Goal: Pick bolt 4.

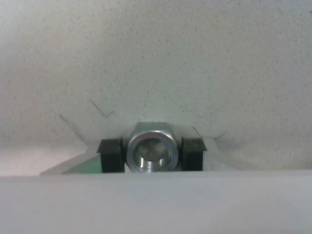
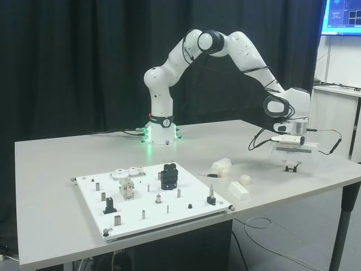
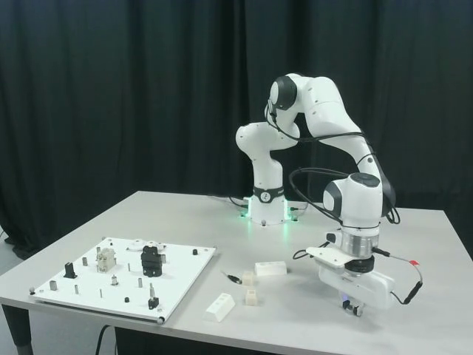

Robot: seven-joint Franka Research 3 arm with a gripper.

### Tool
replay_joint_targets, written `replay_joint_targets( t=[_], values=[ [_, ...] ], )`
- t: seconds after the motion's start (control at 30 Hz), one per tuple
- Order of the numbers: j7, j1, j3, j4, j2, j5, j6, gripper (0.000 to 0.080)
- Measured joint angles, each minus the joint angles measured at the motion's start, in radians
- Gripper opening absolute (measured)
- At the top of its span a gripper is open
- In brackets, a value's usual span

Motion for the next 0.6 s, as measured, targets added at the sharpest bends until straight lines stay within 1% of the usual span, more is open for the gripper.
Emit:
replay_joint_targets(
  t=[0.3, 0.6],
  values=[
    [0.0, 0.001, 0.0, 0.001, 0.0, 0.0, 0.015, 0.0253],
    [0.0, 0.001, -0.004, 0.014, -0.004, 0.0, 0.016, 0.0253]
  ],
)
